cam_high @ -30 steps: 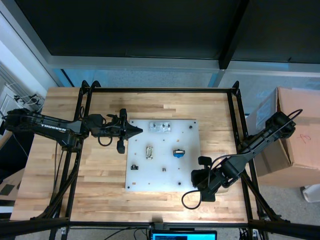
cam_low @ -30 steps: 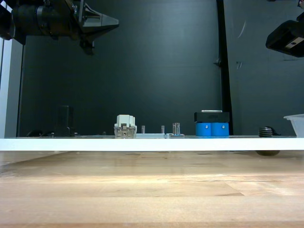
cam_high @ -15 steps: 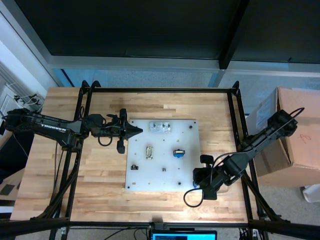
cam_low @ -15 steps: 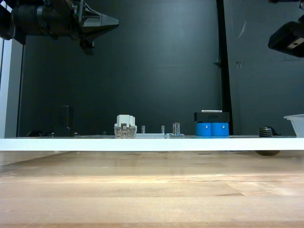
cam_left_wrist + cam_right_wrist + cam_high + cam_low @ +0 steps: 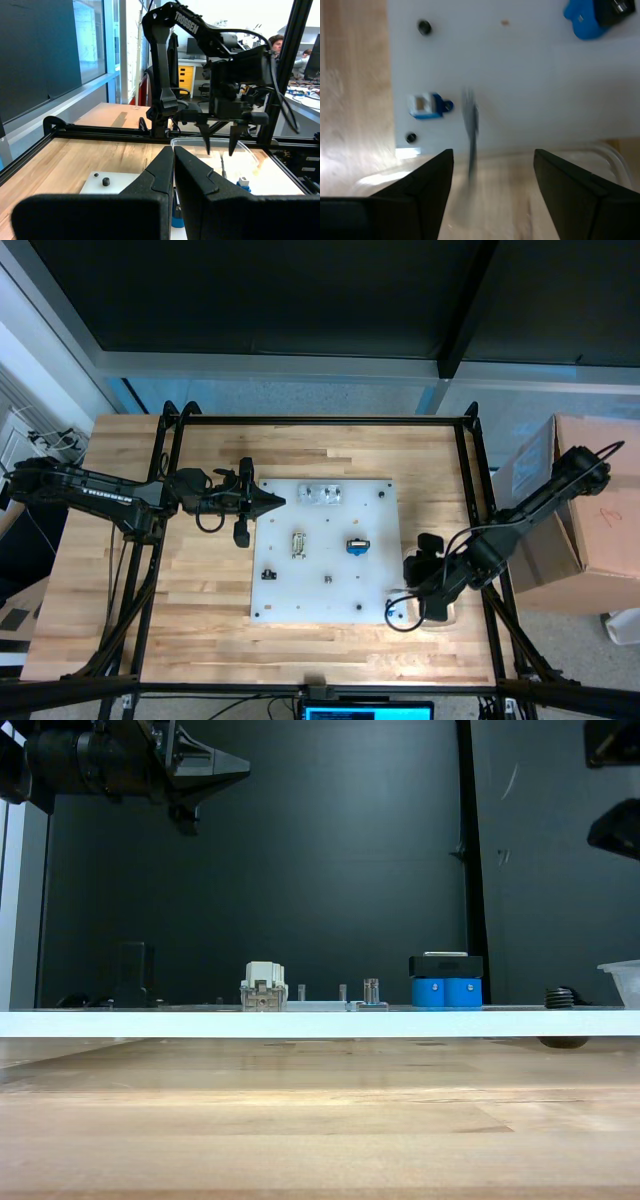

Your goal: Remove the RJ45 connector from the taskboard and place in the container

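Note:
The RJ45 connector (image 5: 470, 131), dark with a short cable (image 5: 400, 612), is out of the fingers and shows as a blurred streak over the clear container (image 5: 445, 618); whether it rests in it I cannot tell. My right gripper (image 5: 428, 585) hangs open above the container, its two fingers (image 5: 206, 137) apart and empty. The connector's blue and white seat (image 5: 425, 106) on the white taskboard (image 5: 325, 580) stands empty. My left gripper (image 5: 276, 502) hovers shut at the board's left edge, high above it (image 5: 240, 762).
On the board stand a grey-white connector block (image 5: 263, 988), a blue part (image 5: 446, 982) and small pegs. A black frame rail (image 5: 480, 490) runs along the right side, with a cardboard box (image 5: 590, 510) beyond it.
The right gripper moved right, off the board's corner and over the container, then opened and let go of the RJ45 connector, which dropped downward. The left arm has not moved.

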